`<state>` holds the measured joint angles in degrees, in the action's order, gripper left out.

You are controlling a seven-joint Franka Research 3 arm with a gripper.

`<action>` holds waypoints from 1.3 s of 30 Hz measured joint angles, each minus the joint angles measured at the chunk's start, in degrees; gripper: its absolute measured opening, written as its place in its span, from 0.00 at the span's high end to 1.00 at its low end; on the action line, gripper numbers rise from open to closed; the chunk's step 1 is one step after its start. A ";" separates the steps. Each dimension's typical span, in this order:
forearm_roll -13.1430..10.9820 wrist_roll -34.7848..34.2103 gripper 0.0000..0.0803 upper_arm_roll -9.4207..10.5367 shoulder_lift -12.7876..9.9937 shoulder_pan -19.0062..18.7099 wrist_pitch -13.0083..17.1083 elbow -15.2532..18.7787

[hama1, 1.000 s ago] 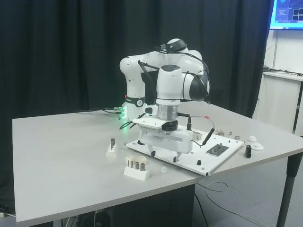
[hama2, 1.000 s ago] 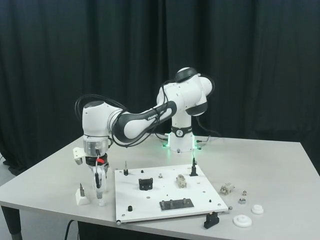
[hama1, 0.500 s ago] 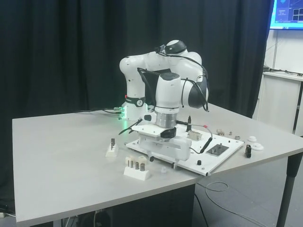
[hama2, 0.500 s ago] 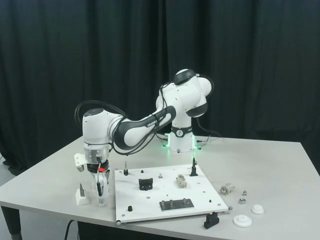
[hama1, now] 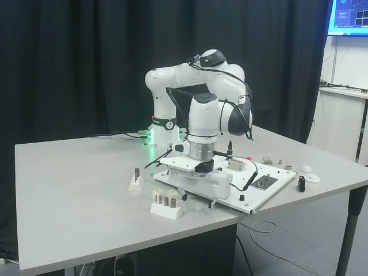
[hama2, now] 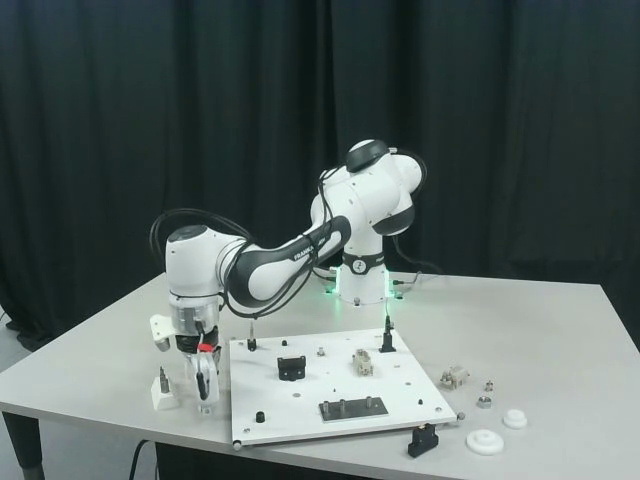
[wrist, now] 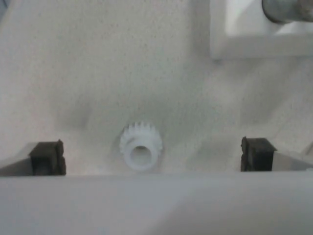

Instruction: Pick small gear.

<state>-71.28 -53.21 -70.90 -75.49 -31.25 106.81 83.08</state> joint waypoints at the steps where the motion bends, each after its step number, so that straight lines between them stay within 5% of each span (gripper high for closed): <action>1: 0.02 0.16 0.00 0.07 0.00 0.01 0.07 0.00; 14: 0.98 1.02 0.00 0.82 0.00 0.03 1.12 0.00; 15: 1.05 1.02 0.34 0.84 0.00 0.03 1.12 0.00; 21: 1.13 1.02 0.34 0.98 0.00 0.03 1.08 0.00; 22: 1.13 1.02 0.54 1.00 0.00 0.03 1.07 0.00; 30: 1.13 1.02 0.54 1.10 0.06 -0.02 0.81 -0.15; 31: 1.13 1.02 0.83 1.10 0.06 -0.02 0.77 -0.19; 39: 1.13 0.97 0.83 0.73 0.25 0.00 0.74 -0.78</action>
